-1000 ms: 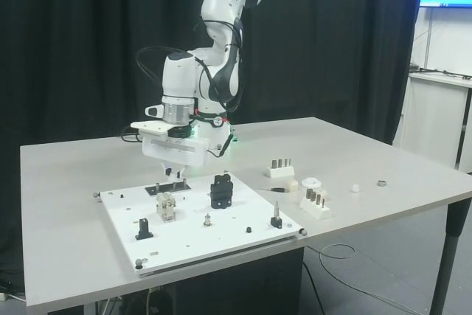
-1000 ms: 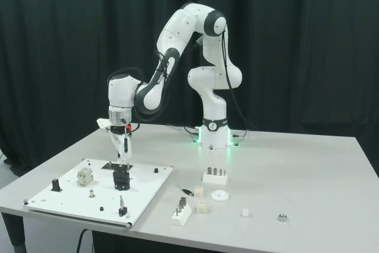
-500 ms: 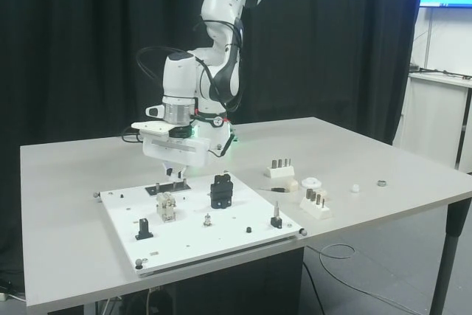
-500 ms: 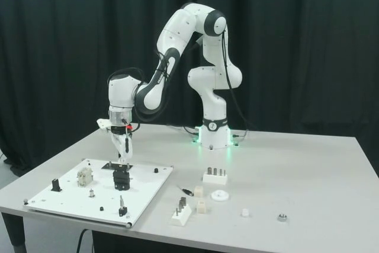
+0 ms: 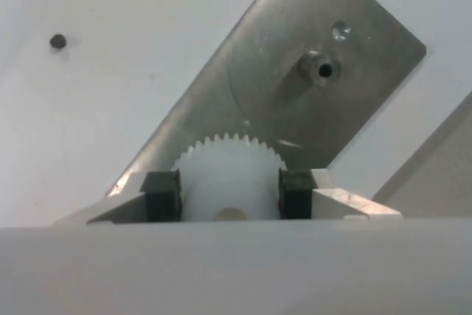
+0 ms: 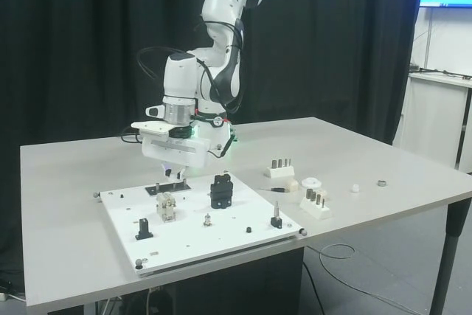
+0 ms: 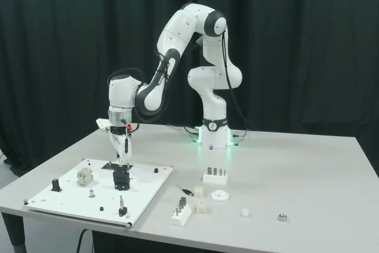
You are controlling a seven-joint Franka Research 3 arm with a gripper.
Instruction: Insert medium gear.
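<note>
Gripping the white medium gear (image 5: 230, 175) between the two black pads (image 5: 162, 195) of the end effector (image 5: 230, 195); fingers closed on the gear's flanks. Hiding the lower part of the gear behind the wrist housing, leaving only the toothed upper arc and part of the hub hole showing in the wrist view. Hovering just over the grey metal plate (image 5: 295, 101), with the plate's upright peg (image 5: 318, 70) standing clear of the gear, not yet through its bore. Resting the plate on the white board (image 6: 195, 219), a small black dot (image 5: 57, 41) marking the board off to one side.

Losing the gear entirely in both room views: too small, and masked by the end effector (image 6: 174, 175) and its white flange. Making out only that the fingers (image 7: 121, 157) are pointing down at the far edge of the board (image 7: 95, 191), beside the black fixture (image 6: 221, 191).

Comparing with the frames from a second and half a second ago: showing almost no change, arm posture and end effector height reading the same in both room views.

Showing, in the room views only, loose parts on the grey bench (image 6: 354, 153) off the board: a white peg holder (image 6: 280, 170), a second one (image 6: 316, 202), a white gear (image 7: 219, 195) lying flat, a small ring (image 7: 282, 217). Glowing green at the arm base (image 7: 198, 140).
</note>
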